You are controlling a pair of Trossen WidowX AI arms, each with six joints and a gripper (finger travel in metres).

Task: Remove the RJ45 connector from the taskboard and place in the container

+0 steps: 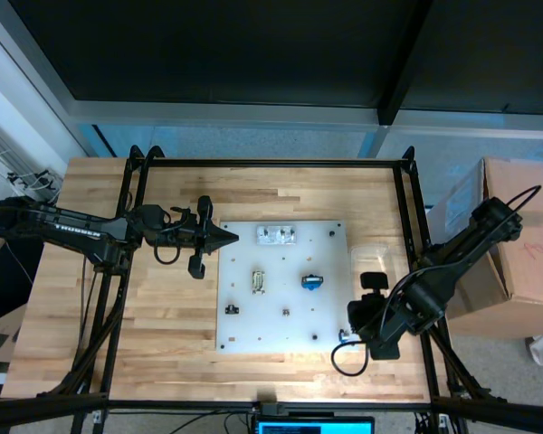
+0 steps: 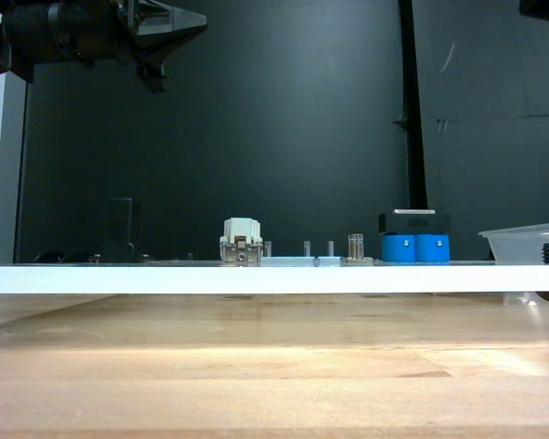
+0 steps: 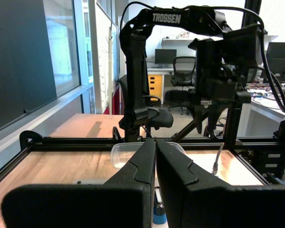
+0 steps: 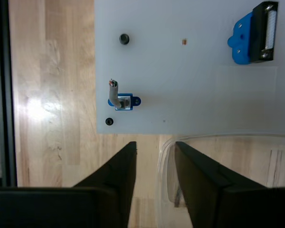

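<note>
Connector (image 4: 119,98) seated on board (image 1: 281,312), nothing done; right claw (image 4: 155,146) gaping, empty, lower right; left claw (image 1: 228,238) pinched closed, empty, mid-left.

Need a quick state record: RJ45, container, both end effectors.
RJ45 connector: in its blue seat on taskboard, near-right corner; not held
container: on table, right of taskboard
left end effector: shut, empty, high above taskboard's left edge
right end effector: open, empty, above taskboard's right edge and container rim
</note>
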